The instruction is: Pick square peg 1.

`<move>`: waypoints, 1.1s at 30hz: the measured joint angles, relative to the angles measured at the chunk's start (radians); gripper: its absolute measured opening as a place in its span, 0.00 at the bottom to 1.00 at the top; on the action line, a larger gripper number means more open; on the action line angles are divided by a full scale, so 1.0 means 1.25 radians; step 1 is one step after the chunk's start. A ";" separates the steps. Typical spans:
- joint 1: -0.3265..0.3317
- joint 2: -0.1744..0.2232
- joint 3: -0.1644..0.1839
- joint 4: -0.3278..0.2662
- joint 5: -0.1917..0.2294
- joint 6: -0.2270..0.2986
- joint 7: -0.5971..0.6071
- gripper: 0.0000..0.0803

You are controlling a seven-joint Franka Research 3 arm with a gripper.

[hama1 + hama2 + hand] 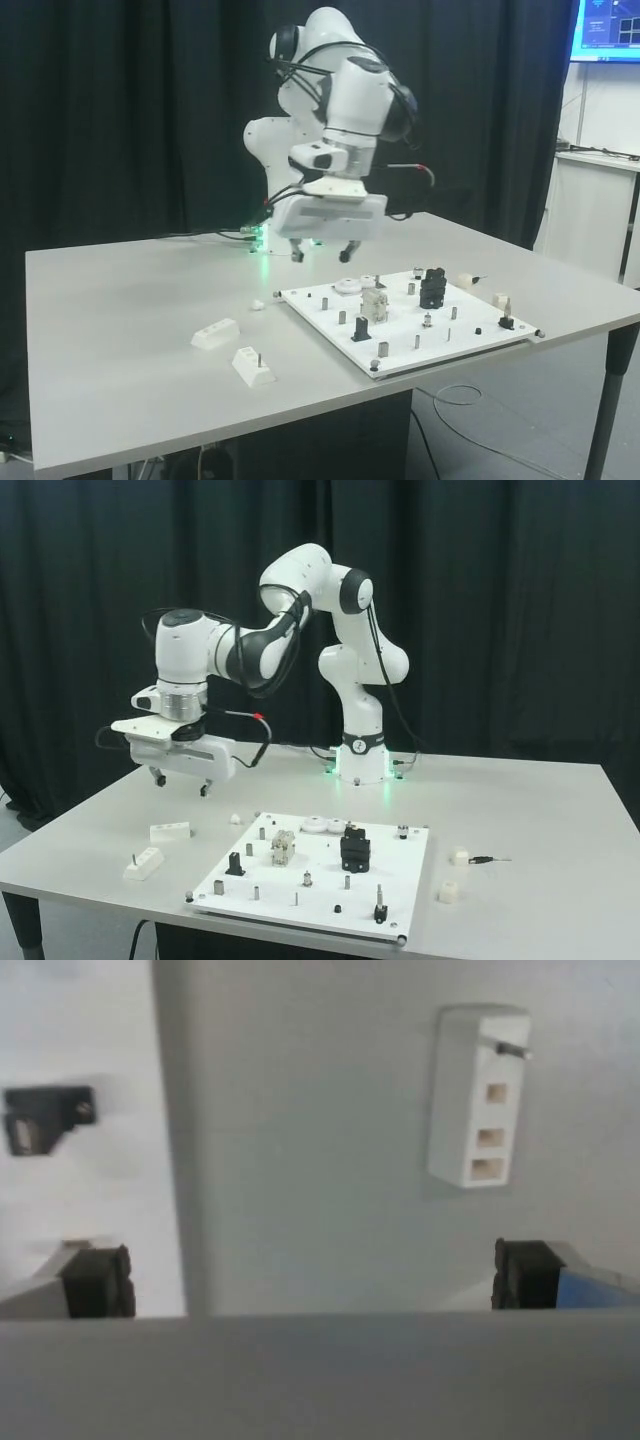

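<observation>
The white block [479, 1097] with three square holes and a thin peg [510, 1049] upright at one end lies flat on the grey table [130, 300], near its front edge and apart from the second white block [215, 333] beside it. The gripper [310, 1278] hangs high over the table, clear of both blocks, its black fingertips [97, 1281] spread wide with nothing between them. The white board [320, 885] of small parts lies just beside the blocks. The white arm [250, 645] reaches out from its base.
</observation>
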 joint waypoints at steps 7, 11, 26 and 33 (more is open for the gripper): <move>-0.033 0.003 -0.006 -0.005 0.012 0.008 -0.038 1.00; -0.043 0.005 -0.017 -0.010 0.026 0.024 -0.060 1.00; -0.064 0.020 -0.065 -0.061 0.133 0.150 -0.249 1.00; -0.077 0.046 -0.076 -0.065 0.202 0.194 -0.280 1.00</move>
